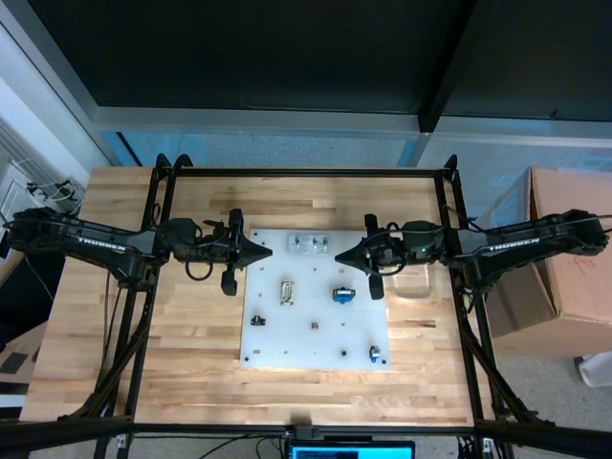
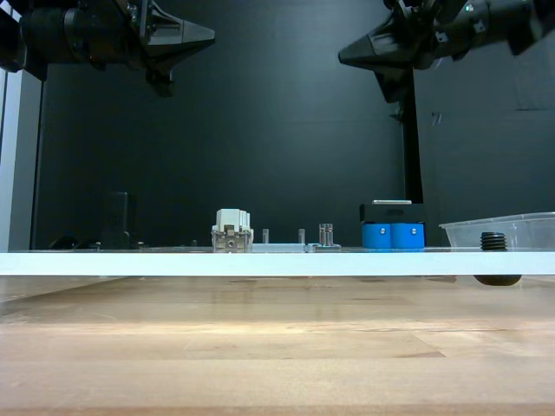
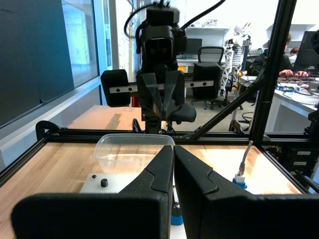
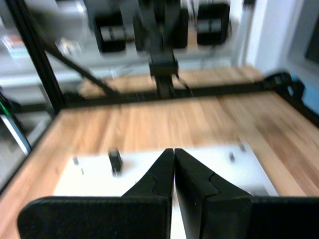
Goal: Remove the RJ45 connector from the taskboard and place in the container
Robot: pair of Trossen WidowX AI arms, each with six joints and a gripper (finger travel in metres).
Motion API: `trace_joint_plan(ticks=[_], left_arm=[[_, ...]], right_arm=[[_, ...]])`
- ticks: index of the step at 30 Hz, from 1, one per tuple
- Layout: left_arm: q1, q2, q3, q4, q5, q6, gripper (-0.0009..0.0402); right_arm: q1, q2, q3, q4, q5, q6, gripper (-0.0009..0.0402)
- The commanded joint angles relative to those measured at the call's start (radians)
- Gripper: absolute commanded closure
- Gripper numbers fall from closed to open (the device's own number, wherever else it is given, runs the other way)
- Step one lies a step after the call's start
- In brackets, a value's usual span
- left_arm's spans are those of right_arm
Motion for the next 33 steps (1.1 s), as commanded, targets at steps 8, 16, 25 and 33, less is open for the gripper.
trace_joint_plan(ticks=[8,16,25,33], left_arm=[[0.000,0.000,0.000,0.001,0.000,0.000,0.0393],[0.000,0.000,0.000,0.001,0.000,0.000,0.0393],[0.000,0.000,0.000,0.001,0.000,0.000,0.0393],[0.000,0.000,0.000,0.001,0.000,0.000,0.0393]], right_arm=[[0.142,0.000,0.191,-0.506,0.081,0.090,0.0394],[0.298,0.002,0.253,-0.716,0.122,0.210,0.0393],[0.462,0.041,0.325,-0.894,0.158,0.360,0.0393],[0.571,0.144,0.396,-1.000,0.157,0.466,0.0393]])
